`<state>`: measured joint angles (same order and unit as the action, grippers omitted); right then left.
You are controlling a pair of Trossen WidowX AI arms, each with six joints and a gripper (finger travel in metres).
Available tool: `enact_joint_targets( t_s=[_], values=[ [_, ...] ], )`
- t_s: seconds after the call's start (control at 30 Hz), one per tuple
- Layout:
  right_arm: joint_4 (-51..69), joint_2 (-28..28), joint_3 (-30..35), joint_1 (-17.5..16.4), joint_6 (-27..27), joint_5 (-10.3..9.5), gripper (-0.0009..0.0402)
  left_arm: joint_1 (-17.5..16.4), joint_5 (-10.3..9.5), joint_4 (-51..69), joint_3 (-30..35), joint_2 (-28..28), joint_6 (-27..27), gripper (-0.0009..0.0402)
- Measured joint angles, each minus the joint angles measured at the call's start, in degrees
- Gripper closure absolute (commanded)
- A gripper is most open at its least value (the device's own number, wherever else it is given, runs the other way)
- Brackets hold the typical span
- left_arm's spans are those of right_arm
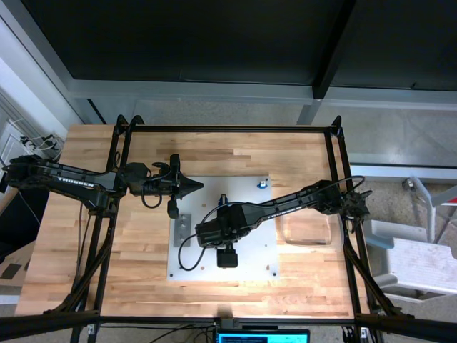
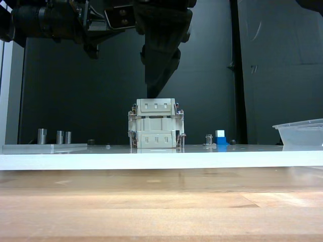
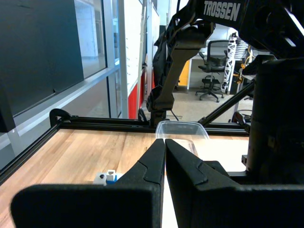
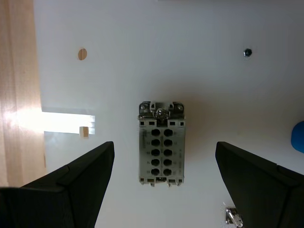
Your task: Remove the HAN10-E connector and place it in the container
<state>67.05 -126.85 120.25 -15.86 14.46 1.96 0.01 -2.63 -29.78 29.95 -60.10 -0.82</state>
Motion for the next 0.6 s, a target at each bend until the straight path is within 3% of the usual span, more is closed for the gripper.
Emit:
enact_joint_targets(
  t_s=[0.6],
  values=[
    [-0.96, -1.95, -1.4, -0.15, -0.2, 0.02, 0.0089, 0.0, -0.02, -0.07, -0.02, 0.02, 0.02, 0.0393]
  ],
)
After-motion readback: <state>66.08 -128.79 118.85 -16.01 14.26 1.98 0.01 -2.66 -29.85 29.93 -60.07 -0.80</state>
